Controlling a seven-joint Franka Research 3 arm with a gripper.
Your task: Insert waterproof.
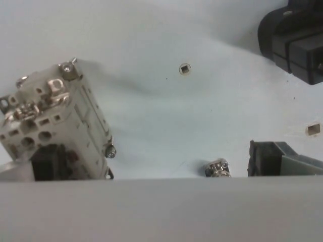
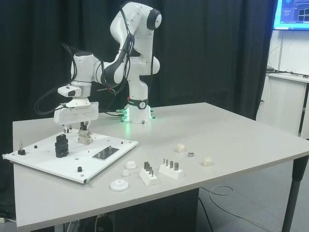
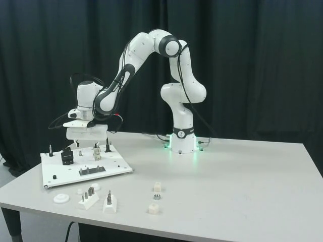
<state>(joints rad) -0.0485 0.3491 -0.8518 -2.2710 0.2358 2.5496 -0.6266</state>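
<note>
My gripper [image 2: 79, 127] hangs low over the back part of the white board [image 2: 43, 162], right above a whitish multi-pin connector housing [image 2: 86, 137]. The wrist view shows that housing [image 1: 55, 126] with metal screws and clips, standing on the board. A black connector block [image 2: 60, 146] stands on the board just beside the gripper, also seen in the wrist view as the black block [image 1: 295, 40]. The second room view has the gripper [image 3: 87, 142] over the housing [image 3: 96, 153], with the black block [image 3: 66, 157] close by. A blurred grey band covers the lower wrist view.
A small metal round connector [image 1: 218, 169] and a black-and-grey part [image 1: 282, 160] sit on the board. A black plate [image 2: 105, 153] lies near its front edge. Off the board are two white pin blocks [image 2: 149, 175], a white disc [image 2: 117, 184] and small parts [image 2: 191, 154].
</note>
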